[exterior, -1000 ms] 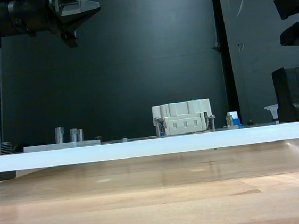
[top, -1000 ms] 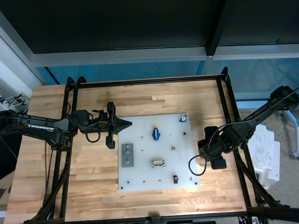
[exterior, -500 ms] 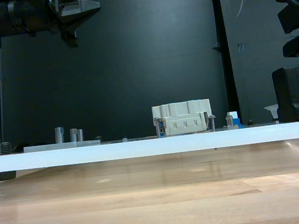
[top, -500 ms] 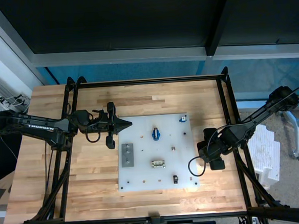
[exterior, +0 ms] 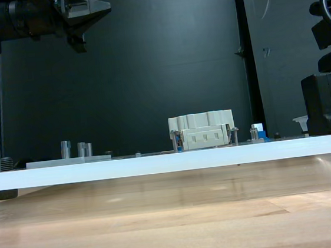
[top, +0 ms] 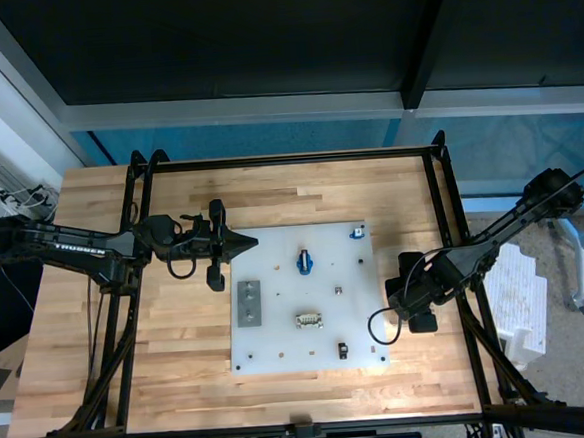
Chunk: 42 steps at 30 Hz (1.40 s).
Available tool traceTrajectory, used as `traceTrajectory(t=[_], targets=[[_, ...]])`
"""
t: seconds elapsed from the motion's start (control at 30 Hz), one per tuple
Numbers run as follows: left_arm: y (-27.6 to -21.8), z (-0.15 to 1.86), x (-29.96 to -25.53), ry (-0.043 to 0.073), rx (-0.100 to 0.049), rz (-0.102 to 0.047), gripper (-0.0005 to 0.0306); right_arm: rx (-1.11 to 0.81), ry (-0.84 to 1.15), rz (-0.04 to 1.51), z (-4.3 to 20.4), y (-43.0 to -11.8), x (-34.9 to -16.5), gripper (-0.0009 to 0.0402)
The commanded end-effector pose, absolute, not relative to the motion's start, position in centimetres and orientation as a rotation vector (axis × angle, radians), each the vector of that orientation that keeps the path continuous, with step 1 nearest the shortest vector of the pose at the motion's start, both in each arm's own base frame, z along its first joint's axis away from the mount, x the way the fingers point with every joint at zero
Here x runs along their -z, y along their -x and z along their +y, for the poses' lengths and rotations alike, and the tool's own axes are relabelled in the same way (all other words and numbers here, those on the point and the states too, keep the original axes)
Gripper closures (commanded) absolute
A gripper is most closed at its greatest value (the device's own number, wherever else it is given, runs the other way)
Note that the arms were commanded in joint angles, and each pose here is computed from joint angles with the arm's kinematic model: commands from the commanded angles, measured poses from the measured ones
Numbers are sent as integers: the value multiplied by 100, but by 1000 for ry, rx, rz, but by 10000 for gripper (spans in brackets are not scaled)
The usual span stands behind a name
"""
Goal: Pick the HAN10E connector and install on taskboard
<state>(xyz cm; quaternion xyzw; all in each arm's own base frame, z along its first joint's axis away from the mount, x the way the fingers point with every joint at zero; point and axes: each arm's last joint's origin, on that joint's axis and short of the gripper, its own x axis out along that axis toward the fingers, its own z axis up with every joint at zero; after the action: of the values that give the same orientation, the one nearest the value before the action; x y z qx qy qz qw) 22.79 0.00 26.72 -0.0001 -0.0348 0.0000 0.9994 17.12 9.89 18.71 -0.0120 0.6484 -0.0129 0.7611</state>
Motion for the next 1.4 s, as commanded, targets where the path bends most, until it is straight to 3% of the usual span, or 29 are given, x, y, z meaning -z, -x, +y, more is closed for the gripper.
traceTrajectory(t=[0.03,0.9,1.07,1.4], targets=[[-2279,0,-2671,0,0,-69,300,26,32,1418,1011,-1732,-1828,106],[-2279,0,-2671,0,0,-69,300,-2,25,1392,997,-1675,-1594,111],[-2279,0,-2671,0,0,-69,300,-4,23,1395,997,-1674,-1595,147],[-2279,0,-2672,0,0,-70,300,-19,10,1404,1003,-1673,-1598,256]])
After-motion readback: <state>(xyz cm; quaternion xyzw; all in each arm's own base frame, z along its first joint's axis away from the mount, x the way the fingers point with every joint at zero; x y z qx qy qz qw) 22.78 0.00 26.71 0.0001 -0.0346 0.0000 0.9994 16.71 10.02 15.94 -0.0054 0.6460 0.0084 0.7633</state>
